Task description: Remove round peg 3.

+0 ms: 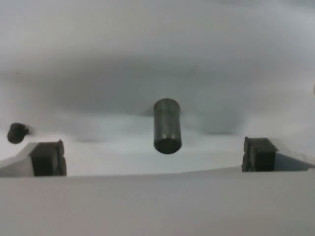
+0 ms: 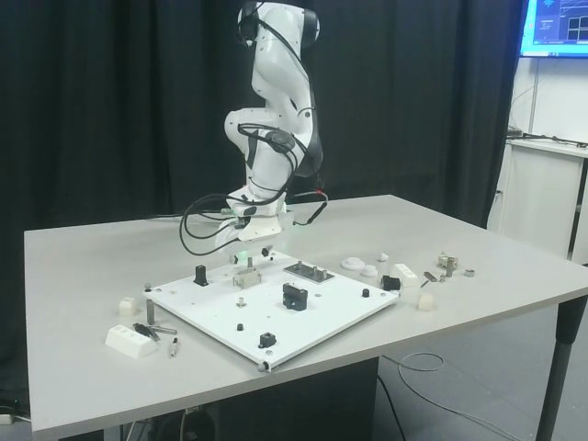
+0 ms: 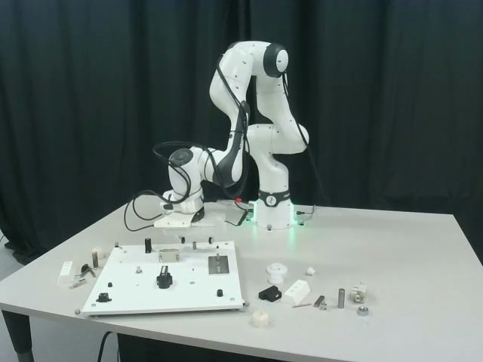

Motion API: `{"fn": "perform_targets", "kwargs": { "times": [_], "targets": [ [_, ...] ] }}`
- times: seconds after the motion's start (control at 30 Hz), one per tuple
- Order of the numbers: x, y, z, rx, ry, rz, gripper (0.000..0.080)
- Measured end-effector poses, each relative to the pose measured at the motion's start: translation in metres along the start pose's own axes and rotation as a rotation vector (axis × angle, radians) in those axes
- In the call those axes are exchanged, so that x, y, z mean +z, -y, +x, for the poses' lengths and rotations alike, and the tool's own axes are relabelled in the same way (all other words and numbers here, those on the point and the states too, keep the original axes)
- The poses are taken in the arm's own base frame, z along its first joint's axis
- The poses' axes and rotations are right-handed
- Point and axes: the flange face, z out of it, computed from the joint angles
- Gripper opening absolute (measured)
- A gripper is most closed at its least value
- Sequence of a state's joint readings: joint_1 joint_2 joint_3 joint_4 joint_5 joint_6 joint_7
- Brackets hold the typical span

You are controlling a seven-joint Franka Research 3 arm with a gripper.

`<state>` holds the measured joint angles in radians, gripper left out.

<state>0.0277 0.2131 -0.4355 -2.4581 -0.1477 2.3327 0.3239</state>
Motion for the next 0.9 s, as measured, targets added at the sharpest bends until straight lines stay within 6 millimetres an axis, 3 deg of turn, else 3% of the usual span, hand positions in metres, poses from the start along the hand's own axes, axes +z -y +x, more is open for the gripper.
{"fn": "perform_targets", "kwargs": {
  "times": [0.83,0.87,0.9],
  "targets": [
    [0.011,0.000,0.007,0.028,-0.025,0.029,0.0800],
    [0.011,-0.001,0.007,0.029,-0.025,0.029,0.0701],
    [0.011,-0.001,0.007,0.030,-0.025,0.029,0.0701]
  ]
}}
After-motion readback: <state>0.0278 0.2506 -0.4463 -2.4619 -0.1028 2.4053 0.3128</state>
